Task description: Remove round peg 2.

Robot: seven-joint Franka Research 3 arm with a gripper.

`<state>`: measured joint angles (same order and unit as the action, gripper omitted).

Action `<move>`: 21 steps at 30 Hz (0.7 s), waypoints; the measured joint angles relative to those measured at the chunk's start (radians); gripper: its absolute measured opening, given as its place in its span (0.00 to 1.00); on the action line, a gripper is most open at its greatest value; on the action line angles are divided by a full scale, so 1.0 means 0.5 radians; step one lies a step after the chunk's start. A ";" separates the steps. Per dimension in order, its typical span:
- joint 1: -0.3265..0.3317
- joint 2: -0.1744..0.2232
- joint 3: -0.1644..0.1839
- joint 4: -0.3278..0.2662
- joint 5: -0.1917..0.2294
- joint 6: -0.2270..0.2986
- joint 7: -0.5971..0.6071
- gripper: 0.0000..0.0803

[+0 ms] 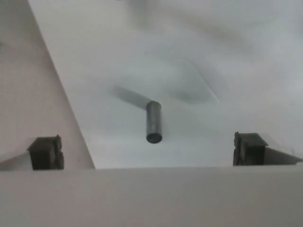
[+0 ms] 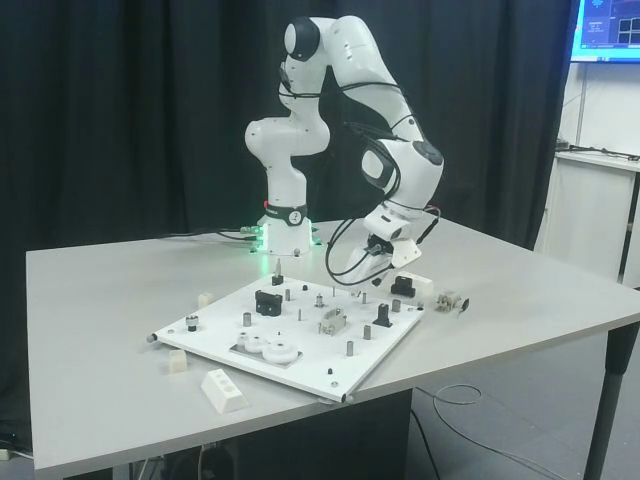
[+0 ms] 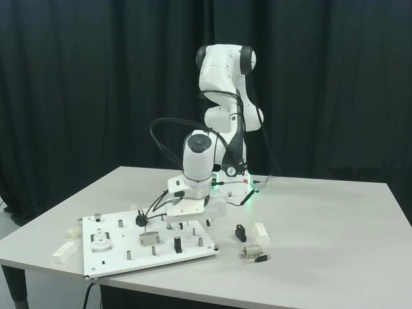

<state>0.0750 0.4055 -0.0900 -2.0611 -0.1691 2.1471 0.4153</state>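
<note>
Because round peg 2 point(image 1: 154, 122) stands upright in the white board point(image 1: 199, 61) directly between the spread fingertips point(image 1: 46, 152), the pincer point(image 1: 147, 150) hangs above it, jaws wide, apparently lined up to descend and clamp.

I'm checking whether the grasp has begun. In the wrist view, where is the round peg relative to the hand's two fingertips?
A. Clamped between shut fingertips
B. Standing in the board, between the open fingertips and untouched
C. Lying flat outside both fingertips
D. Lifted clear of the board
B: the wrist view shows the round peg upright in the white board, with the hand open and its fingertips well apart on either side.
</note>
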 joint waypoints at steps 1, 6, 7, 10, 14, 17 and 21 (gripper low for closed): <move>0.000 0.003 0.000 -0.009 0.000 0.011 0.000 1.00; 0.000 0.010 0.001 -0.048 0.001 0.058 0.000 1.00; 0.000 0.011 0.001 -0.057 0.001 0.066 0.000 1.00; 0.001 0.012 0.001 -0.080 0.001 0.096 0.000 1.00; 0.000 0.012 0.001 -0.109 0.001 0.144 0.004 1.00; 0.000 0.012 0.001 -0.122 0.001 0.170 0.008 1.00; 0.000 0.012 -0.003 -0.123 0.001 0.184 0.010 0.85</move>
<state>0.0749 0.4115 -0.0915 -2.1228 -0.1687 2.2392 0.4204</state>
